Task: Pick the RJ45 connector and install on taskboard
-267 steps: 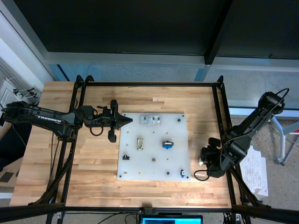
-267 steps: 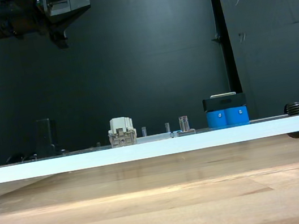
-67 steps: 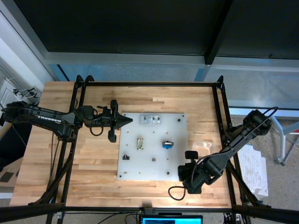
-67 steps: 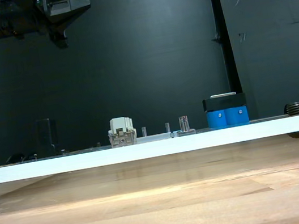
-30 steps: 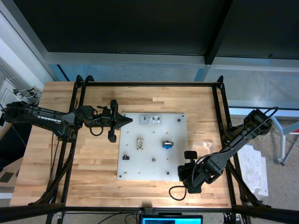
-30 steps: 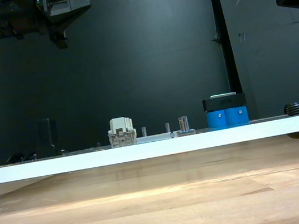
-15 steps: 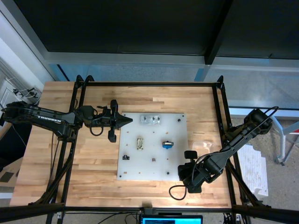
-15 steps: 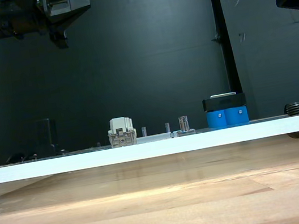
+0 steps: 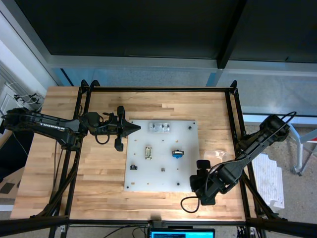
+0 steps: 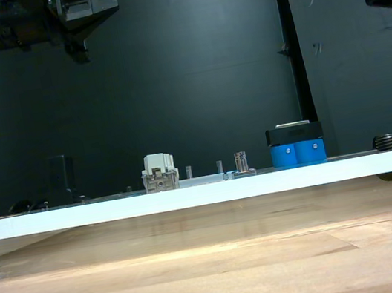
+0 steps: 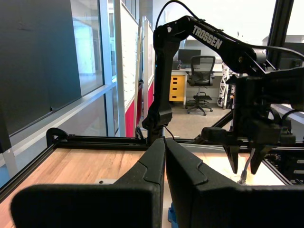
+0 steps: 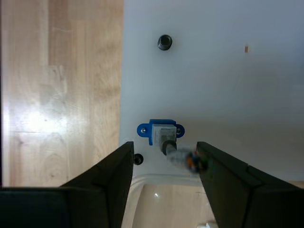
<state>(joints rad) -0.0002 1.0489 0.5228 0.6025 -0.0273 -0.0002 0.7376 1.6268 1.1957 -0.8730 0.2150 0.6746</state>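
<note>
Right wrist view: RJ45 connector (image 12: 167, 145) seated in blue socket (image 12: 156, 130).
Right gripper (image 12: 164, 144): spread above taskboard (image 12: 213, 85); I retract it.
Left gripper (image 9: 132, 128): pressed together, parked left.

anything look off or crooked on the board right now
Only the RJ45 connector: it seems to stand in the blue socket at the near right corner of the taskboard, tail slanting sideways, not square. The right gripper hangs open over it; the left gripper, shut, is parked above the board's left edge.
</note>
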